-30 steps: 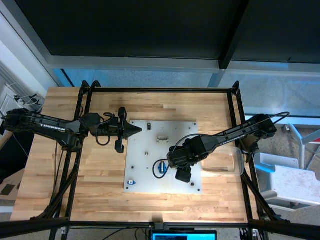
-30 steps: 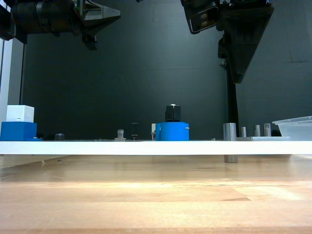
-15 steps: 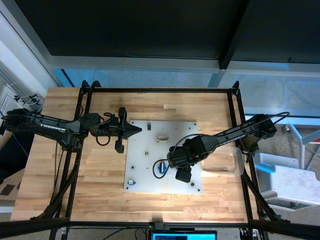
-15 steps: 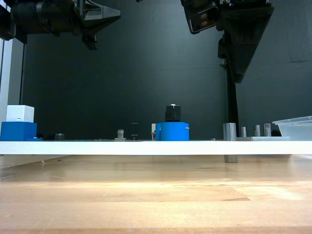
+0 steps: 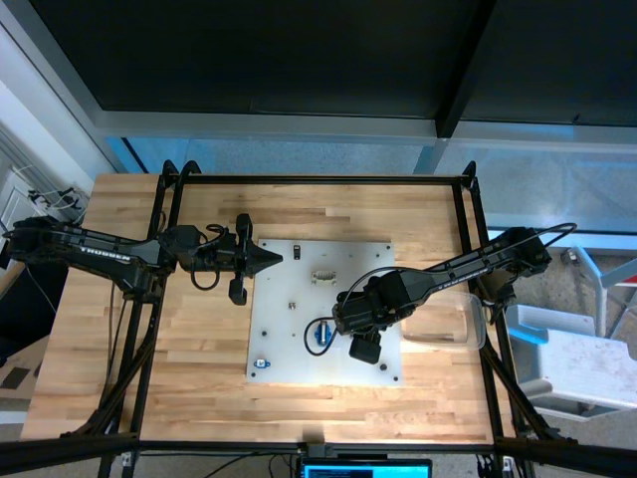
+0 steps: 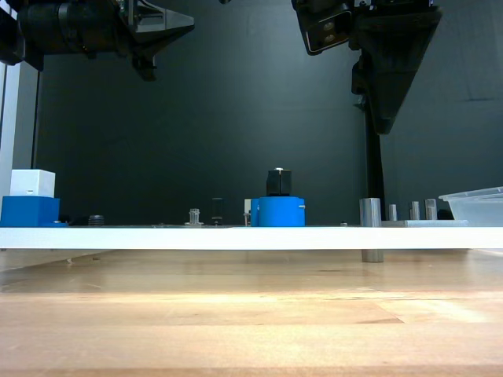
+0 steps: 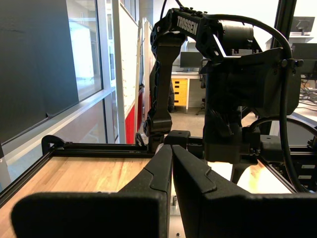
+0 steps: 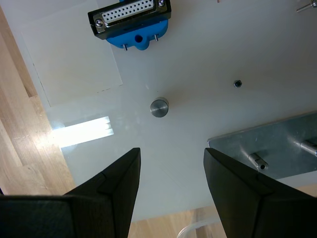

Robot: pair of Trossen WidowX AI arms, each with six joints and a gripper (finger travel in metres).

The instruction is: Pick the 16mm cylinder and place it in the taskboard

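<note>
The 16mm cylinder (image 8: 159, 107) stands upright in the white taskboard (image 8: 198, 59), seen end-on as a small grey disc. In the low view the cylinder (image 6: 370, 214) rises from the taskboard (image 6: 196, 237) and its end pokes out beneath. My right gripper (image 8: 172, 151) hangs open well above it, nothing between its fingers; it is high in the low view too (image 6: 381, 118). My left gripper (image 7: 172, 153) is shut and empty, held high over the board's left edge (image 5: 274, 257).
A blue fitting (image 6: 280, 210) with a black cap stands mid-board. A blue-and-white block (image 6: 30, 200) sits at the board's left. A blue connector (image 8: 131, 22) and a grey metal block (image 8: 267, 144) with pegs flank the cylinder. A clear plastic bin (image 5: 448, 324) lies right of the board.
</note>
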